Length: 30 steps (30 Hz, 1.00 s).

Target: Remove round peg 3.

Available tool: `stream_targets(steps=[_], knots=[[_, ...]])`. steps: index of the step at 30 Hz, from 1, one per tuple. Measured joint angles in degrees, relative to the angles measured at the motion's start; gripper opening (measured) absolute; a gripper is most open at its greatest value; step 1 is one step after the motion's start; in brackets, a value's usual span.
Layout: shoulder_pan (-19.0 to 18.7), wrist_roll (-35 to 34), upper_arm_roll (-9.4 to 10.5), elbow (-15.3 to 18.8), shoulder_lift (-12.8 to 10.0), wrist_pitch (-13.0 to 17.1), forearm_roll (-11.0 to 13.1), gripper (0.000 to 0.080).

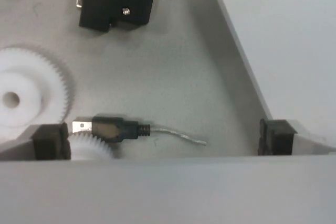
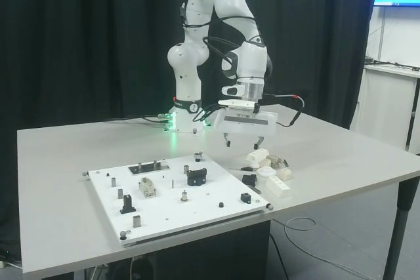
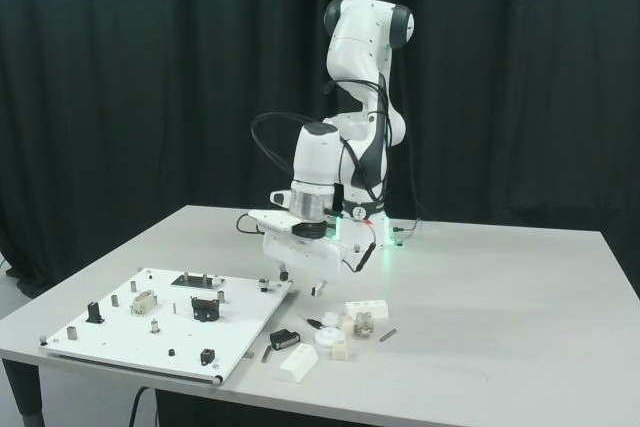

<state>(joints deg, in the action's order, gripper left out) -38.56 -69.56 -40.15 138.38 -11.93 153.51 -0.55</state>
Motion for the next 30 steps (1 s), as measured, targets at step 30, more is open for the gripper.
stream_targets(steps=[30], knots=[[2.3, 6.5, 0.09, -1.8, 0.0, 0.0, -3.0, 0.0800]])
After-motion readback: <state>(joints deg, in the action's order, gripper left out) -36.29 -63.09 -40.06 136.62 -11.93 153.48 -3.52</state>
